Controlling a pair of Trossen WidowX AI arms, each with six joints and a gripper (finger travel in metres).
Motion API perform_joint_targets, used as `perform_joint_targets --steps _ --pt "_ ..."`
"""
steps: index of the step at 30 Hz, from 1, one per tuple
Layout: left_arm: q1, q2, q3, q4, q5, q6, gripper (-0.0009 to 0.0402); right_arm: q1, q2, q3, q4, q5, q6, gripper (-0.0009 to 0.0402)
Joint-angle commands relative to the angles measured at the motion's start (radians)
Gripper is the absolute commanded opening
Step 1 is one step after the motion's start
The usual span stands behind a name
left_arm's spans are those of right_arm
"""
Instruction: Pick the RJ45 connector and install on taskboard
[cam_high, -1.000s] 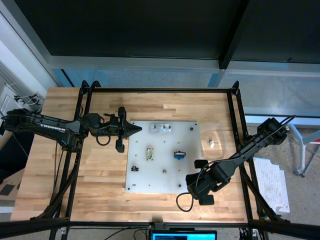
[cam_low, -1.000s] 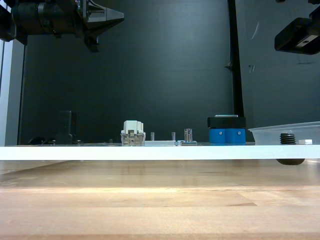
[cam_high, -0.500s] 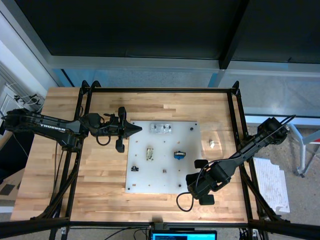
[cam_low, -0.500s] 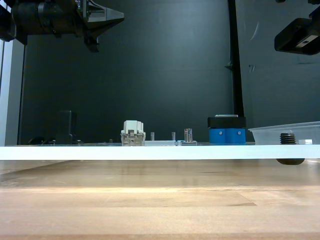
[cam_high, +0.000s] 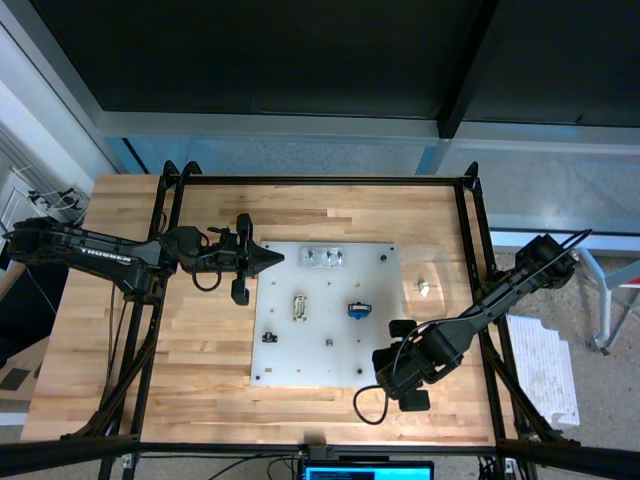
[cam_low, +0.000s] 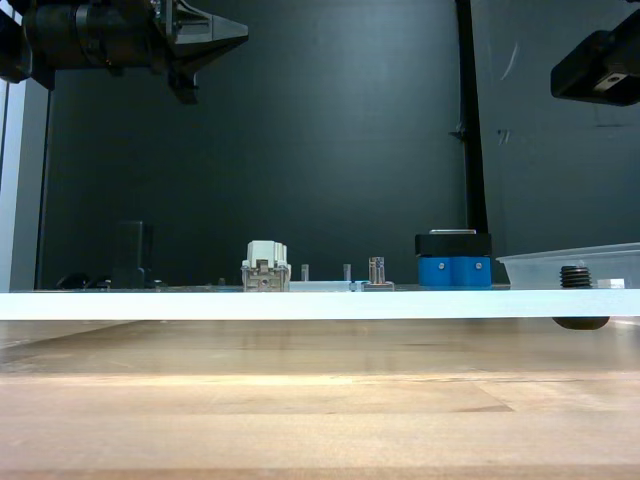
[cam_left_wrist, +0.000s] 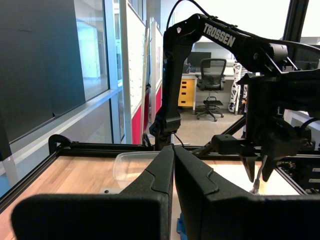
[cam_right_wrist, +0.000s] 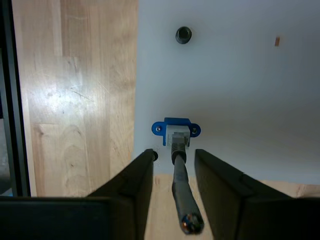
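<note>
Above the taskboard (cam_high: 310, 345), right end effector (cam_right_wrist: 173, 154) points down, spread; left end effector (cam_high: 276, 258) lies level, closed.

The right gripper (cam_high: 390, 370) has lifted slightly and drifted toward the table's (cam_high: 200, 360) right edge (a small shift, clearest in the low view).

"TROSSEN" on the right arm (cam_left_wrist: 218, 34)

Office rm w/ big windows (cam_left_wrist: 90, 50), desk chair (cam_left_wrist: 215, 67), yellow cabinet (cam_left_wrist: 186, 92), wood tabletop (cam_high: 200, 350), dark backdrop (cam_low: 340, 130).
</note>
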Motion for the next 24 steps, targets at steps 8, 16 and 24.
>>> perform_joint_targets --steps 8,16,24 --pt "0.000 0.000 0.000 0.000 0.000 0.000 0.0000 0.002 -0.032 0.036 -0.061 0.014 0.001 0.0201" --pt "0.000 0.000 0.000 0.000 0.000 0.000 0.0000 0.001 -0.134 0.036 -0.060 0.014 0.001 0.0216" --pt "0.000 0.000 0.000 0.000 0.000 0.000 0.0000 -0.044 -0.231 0.036 -0.059 0.015 -0.026 0.0204"
